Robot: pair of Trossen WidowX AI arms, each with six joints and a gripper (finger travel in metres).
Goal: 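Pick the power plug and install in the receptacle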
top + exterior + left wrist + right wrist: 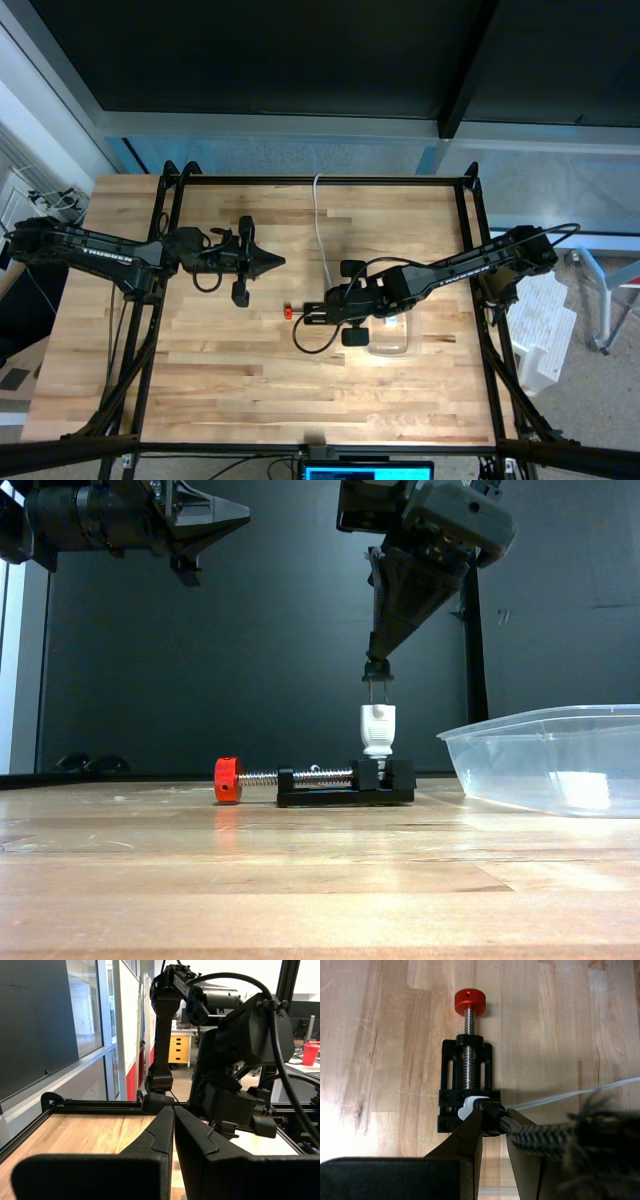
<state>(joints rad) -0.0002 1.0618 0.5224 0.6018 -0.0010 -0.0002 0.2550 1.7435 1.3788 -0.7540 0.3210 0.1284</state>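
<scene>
While the left gripper (268, 262) hangs high over the left half of the wooden bench (200, 360), well apart from everything else, the right gripper (378, 660) points straight down over the middle of the bench. In the left wrist view, the left gripper's two black fingers (160, 1132) are pressed together with nothing between them.

The right gripper's fingers (470, 1130) are clamped on the power plug (377, 680), a tiny black block held at their very tips. In the low view, its metal prongs point down, directly above the receptacle (345, 785). The prong tips sit right at the top of the white socket (378, 728); I cannot tell whether they have entered it. A black braided cord (540, 1135) runs back from the plug.

The receptacle is a low black clamp-like fixture lying flat on the bench. A bare metal screw (470, 1062) runs out of its left end to a red knob (227, 780). The white socket stands upright in its right end. A thin white cable (321, 225) leads from the receptacle toward the far edge of the bench.

A clear plastic tray (540, 740) sits on the bench just right of the receptacle and slightly nearer, not touching it.
</scene>
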